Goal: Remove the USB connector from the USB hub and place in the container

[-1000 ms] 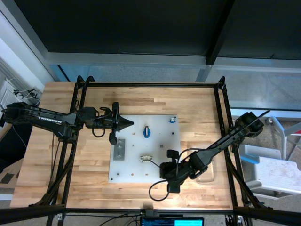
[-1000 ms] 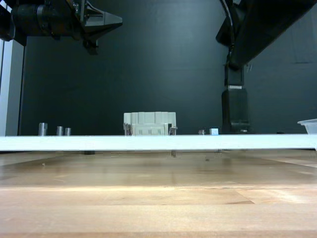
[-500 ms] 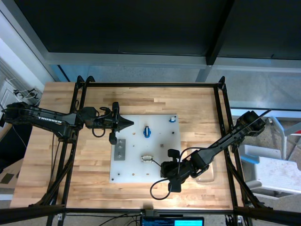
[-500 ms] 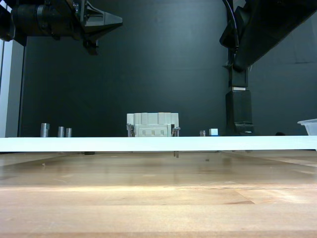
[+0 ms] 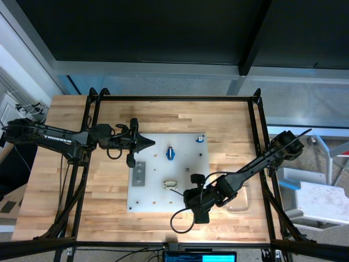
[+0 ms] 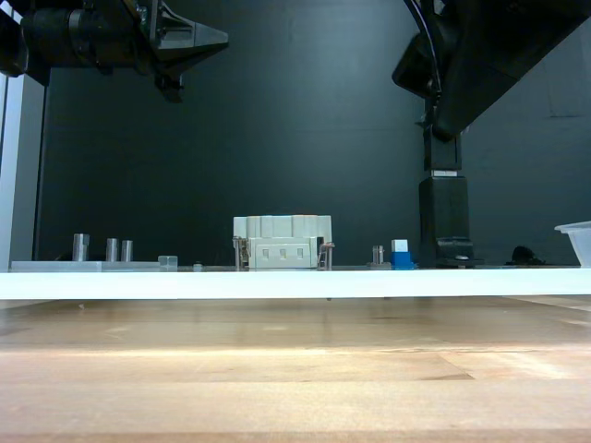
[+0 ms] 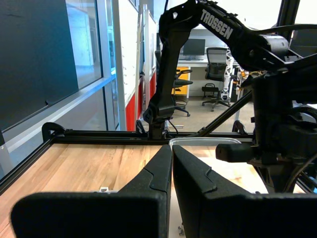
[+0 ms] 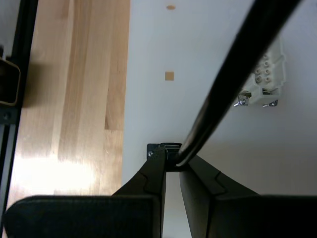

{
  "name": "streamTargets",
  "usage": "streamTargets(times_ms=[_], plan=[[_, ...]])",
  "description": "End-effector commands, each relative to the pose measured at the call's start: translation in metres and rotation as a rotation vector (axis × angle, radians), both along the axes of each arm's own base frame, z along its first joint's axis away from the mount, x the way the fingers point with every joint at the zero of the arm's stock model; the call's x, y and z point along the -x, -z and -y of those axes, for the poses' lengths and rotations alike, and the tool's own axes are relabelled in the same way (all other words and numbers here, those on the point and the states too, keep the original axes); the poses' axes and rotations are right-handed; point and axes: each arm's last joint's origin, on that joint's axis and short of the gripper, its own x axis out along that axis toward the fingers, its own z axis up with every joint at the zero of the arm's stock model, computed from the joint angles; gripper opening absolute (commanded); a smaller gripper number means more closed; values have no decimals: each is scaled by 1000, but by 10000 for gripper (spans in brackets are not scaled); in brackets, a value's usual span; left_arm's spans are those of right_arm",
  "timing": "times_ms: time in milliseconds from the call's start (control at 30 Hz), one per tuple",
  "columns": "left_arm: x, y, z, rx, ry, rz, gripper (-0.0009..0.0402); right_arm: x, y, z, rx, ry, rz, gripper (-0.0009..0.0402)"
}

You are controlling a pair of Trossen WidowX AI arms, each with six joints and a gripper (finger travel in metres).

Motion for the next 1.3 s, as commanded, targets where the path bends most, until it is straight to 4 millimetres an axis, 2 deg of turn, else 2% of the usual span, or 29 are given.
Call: streamTargets(times_ms=[33, 267, 600, 900, 1300], plan=[[0, 0, 0, 0, 0, 1, 1, -3, -3, -1, 8, -37, -36, 0], [0, 0, 0, 0, 0, 0, 1, -11, -1, -5, 3, -85, -82, 0], [0, 0, 0, 0, 0, 1, 1, -12, -8, -5, 24, -109, -136, 0], [0, 0, 0, 0, 0, 1, 1, -12, -10, -5, 31, -91, -99, 0], [0, 0, 0, 0, 0, 1, 1, 10, -5, 2, 16, 5, -2, 0]])
